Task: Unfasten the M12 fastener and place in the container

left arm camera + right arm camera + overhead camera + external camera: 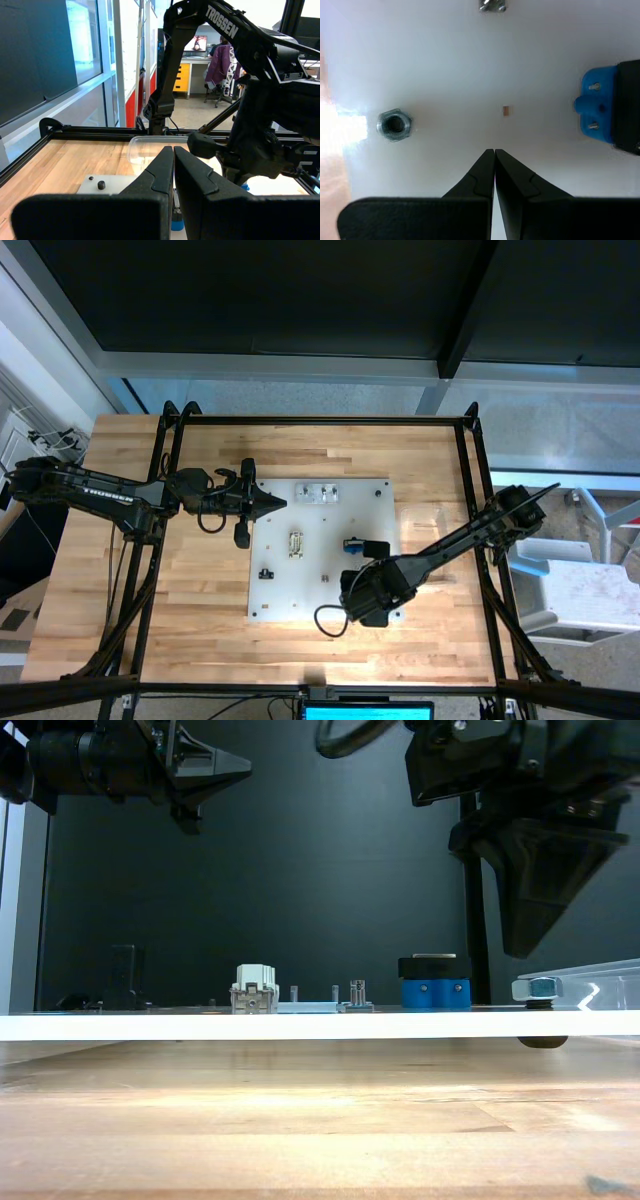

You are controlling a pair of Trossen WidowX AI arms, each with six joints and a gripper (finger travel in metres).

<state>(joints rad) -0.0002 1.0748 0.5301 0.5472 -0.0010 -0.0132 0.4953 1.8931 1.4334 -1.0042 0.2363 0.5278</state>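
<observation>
Both shut, empty: right gripper (494, 151) above, just beside the M12 nut (395, 125) on its stud (541, 1005); left gripper (173, 149) well apart from that nut; risk of missing it through an off-centre descent.

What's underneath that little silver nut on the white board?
Under the small silver hex nut a sliver of black stud shows above the white board; the nut covers the rest. Right end effector hovers shut nearby; left end effector hangs shut over the board's left edge.
</observation>
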